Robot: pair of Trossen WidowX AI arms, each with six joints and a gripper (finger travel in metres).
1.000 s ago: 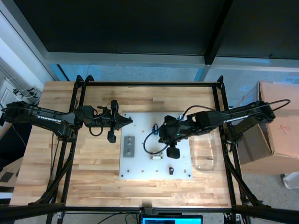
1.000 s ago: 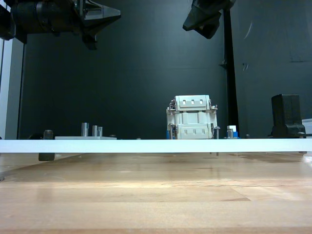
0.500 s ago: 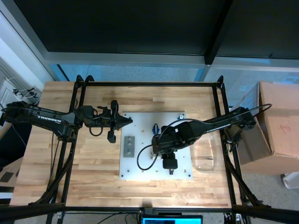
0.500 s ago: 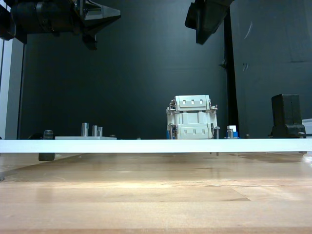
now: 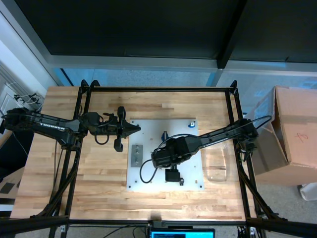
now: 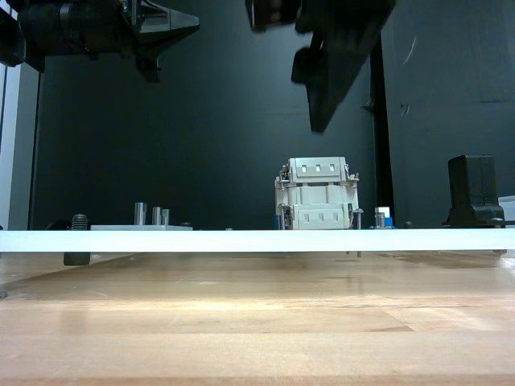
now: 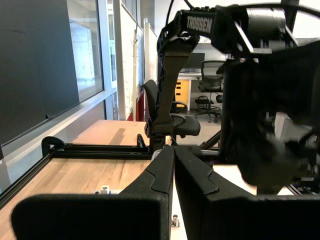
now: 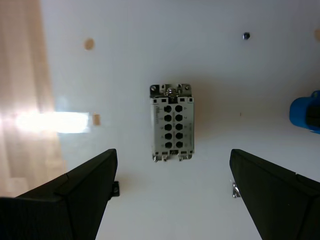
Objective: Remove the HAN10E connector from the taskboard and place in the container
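Over the white taskboard [image 5: 148, 178], the right gripper [image 8: 172, 162] is hovering wide open and empty above the seated HAN10E connector [image 8: 172, 122]; a square, centred descent is looking essential. The left gripper [image 7: 174, 155] is hanging closed, empty, above the board's far-left corner.

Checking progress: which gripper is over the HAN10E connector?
Right gripper, open above the connector in its seat; the left gripper, shut, hovers by the taskboard's left edge.

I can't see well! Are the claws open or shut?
Left claw: shut, empty, above left edge of board.
Right claw: open, above seated HAN10E connector.
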